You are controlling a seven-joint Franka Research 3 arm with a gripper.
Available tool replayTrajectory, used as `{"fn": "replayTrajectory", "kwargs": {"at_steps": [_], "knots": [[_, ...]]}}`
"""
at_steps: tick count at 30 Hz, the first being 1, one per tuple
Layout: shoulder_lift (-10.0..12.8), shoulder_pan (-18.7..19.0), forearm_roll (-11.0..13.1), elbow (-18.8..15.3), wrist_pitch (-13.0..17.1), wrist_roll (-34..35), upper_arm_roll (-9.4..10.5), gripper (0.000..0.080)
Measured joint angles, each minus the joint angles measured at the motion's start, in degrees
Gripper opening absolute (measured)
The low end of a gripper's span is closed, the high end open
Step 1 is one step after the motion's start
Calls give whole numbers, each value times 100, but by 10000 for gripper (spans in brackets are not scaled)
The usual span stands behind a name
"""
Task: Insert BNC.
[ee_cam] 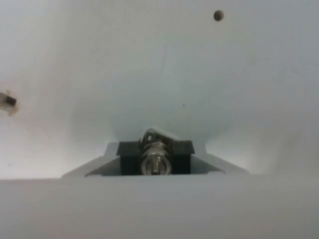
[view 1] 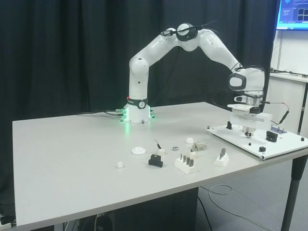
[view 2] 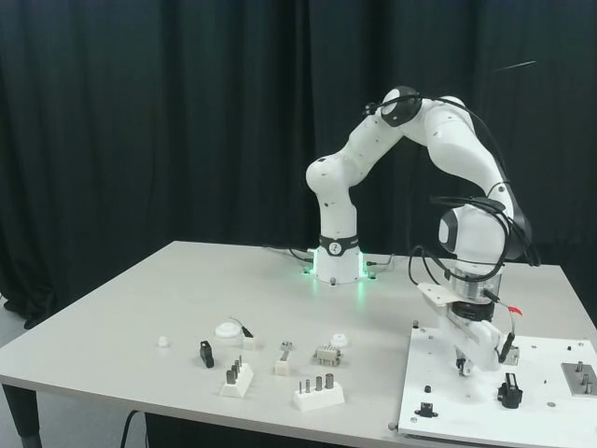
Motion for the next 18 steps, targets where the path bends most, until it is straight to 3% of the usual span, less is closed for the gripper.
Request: {"fn": "replayTrajectory", "kwargs": {"at_steps": [8,9,10,11,16,17,18], "knots": [[84,251,469,-1,-230,-1,-342,121],[84,290,521,-1,-284,-1,-407,214],[84,327,552,-1,-330,-1,-468,214],[84,365,569,-1,-379,-1,-535,554],[83,556,616,2,-586,-1,-839,554],[84,590,627,1,-618,-1,-889,737],[84,622,633,2,-643,-2,-936,737]]}}
